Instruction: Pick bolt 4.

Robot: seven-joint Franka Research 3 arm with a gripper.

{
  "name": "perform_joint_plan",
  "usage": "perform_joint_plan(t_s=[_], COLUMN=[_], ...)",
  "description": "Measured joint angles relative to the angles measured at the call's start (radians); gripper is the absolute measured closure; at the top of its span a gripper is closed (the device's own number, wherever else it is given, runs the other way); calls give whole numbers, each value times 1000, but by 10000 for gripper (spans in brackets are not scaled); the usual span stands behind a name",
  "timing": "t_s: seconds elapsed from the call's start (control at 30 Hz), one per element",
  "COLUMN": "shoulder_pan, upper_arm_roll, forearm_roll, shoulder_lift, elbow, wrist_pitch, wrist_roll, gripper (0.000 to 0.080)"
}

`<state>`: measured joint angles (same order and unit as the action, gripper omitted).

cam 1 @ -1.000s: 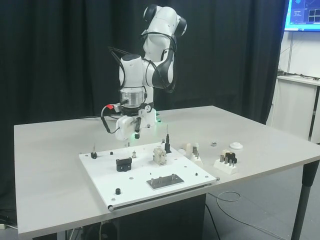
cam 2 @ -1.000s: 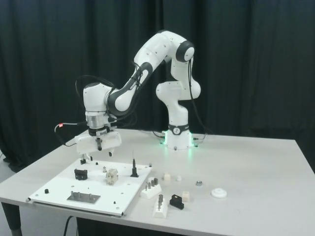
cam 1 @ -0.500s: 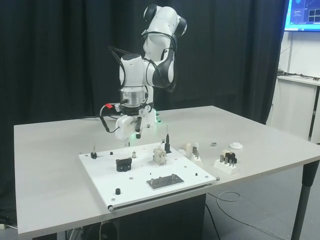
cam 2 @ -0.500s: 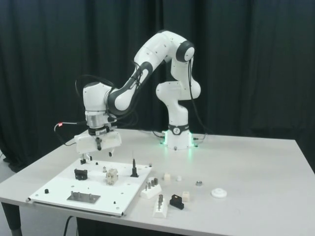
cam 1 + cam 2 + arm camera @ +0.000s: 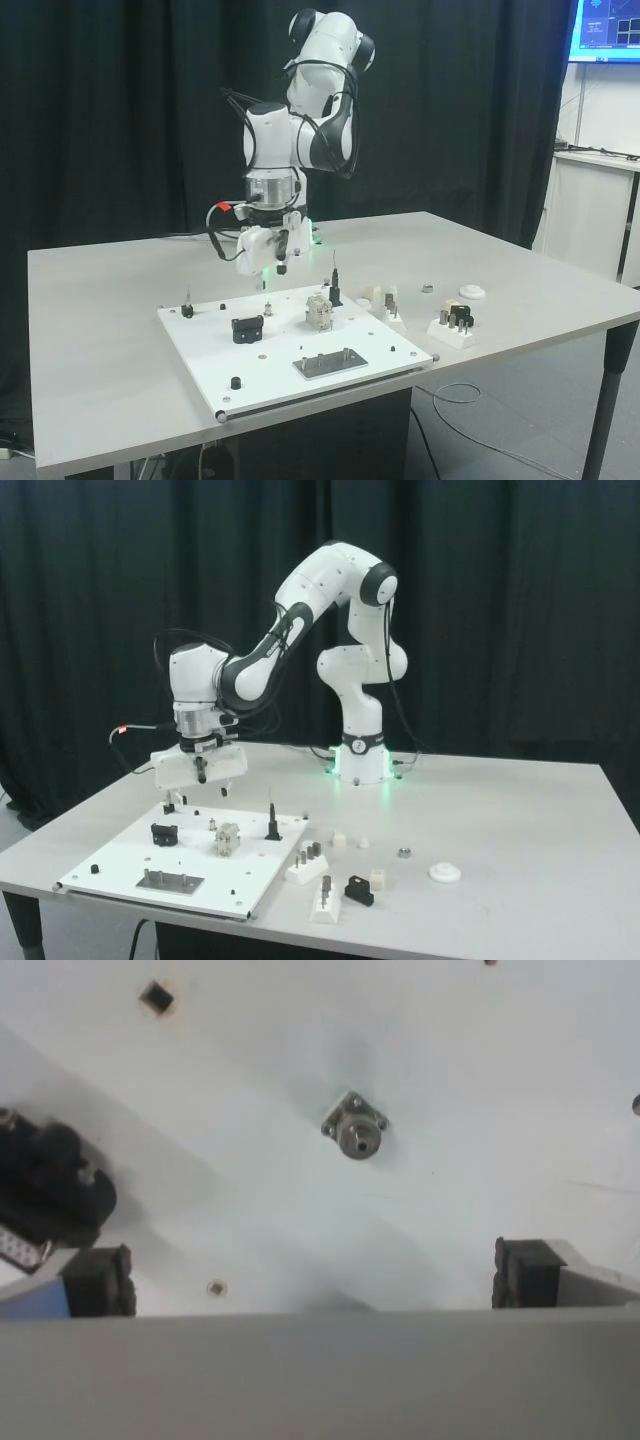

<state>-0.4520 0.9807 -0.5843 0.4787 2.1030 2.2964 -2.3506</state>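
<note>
A small metal bolt on a square flange (image 5: 354,1133) stands upright on the white board (image 5: 480,1080). It shows in the room views as a short stud (image 5: 268,306) (image 5: 212,825) near the board's back half. My gripper (image 5: 310,1275) hangs open well above the board, over this stud, with nothing between the black fingertips (image 5: 97,1280). In the room views the gripper (image 5: 272,268) (image 5: 207,778) is level with the top of the tall black pin (image 5: 335,284).
The white board (image 5: 285,350) also carries a black clamp (image 5: 247,328), a metal block (image 5: 319,309), a grey plate with pegs (image 5: 330,363) and a thin pin (image 5: 187,304). White holders with bolts (image 5: 452,326), a nut (image 5: 427,288) and a white disc (image 5: 472,291) lie to the right.
The gripper has risen a little and shifted right in the first room view, with the hand turned slightly. Nothing on the board has moved.
</note>
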Motion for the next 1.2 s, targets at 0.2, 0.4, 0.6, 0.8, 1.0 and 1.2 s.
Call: perform_joint_plan(t_s=[0.2,0.4,0.6,0.8,1.0,1.2], shoulder_pan=[-11,-13,-13,-14,-17,-18], upper_arm_roll=[10,12,12,12,12,12], forearm_roll=[12,46,84,104,111,115], shoulder_lift=[0,-1,-5,-12,-25,-34], elbow=[-20,-46,-73,-92,-93,-93], wrist_pitch=[-24,-55,-91,-111,-112,-112], wrist_roll=[22,28,36,38,44,49], gripper=[3,3,3,3,3,3])
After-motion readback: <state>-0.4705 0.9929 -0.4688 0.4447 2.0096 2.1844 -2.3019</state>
